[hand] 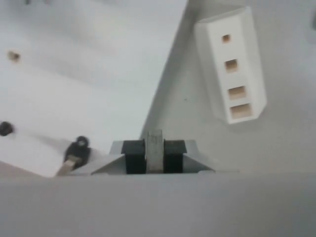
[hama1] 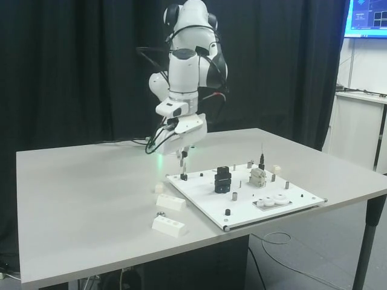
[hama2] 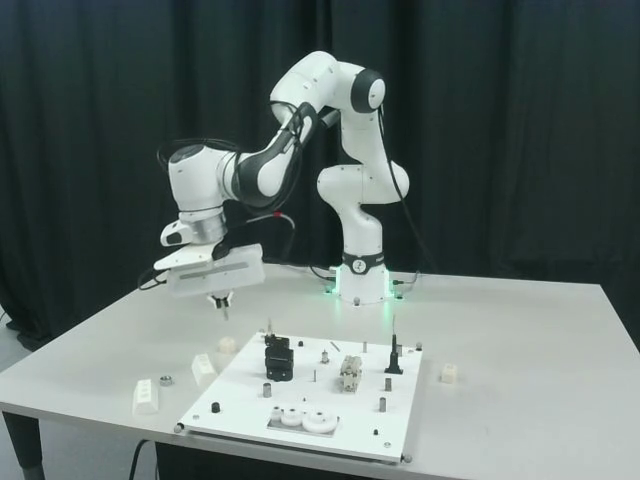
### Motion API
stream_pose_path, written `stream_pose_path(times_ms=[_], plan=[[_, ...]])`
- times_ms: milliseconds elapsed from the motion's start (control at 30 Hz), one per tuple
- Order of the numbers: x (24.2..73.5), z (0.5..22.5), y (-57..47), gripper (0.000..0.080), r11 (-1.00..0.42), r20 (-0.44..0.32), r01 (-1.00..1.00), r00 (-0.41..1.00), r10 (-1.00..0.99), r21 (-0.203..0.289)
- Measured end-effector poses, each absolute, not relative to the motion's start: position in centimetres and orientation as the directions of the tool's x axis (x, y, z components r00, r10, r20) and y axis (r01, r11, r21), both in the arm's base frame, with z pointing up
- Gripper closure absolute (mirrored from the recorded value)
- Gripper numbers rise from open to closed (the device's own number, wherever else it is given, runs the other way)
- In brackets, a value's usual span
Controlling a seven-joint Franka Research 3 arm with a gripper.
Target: Insert square peg 2.
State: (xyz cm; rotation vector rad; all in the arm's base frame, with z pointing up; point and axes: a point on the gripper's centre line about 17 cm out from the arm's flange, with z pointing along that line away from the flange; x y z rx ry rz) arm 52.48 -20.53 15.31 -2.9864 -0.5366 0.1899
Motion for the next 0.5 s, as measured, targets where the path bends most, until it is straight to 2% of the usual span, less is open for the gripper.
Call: stream_pose_path(times_ms=[267,500], plan=[[51.4,16.5,-18.2,0.0729,-0.942,-0.094,0.31,0.942,0.323,-0.127],[51.1,16.0,-16.2,0.0729,-0.945,-0.058,0.306,0.948,0.314,-0.114]])
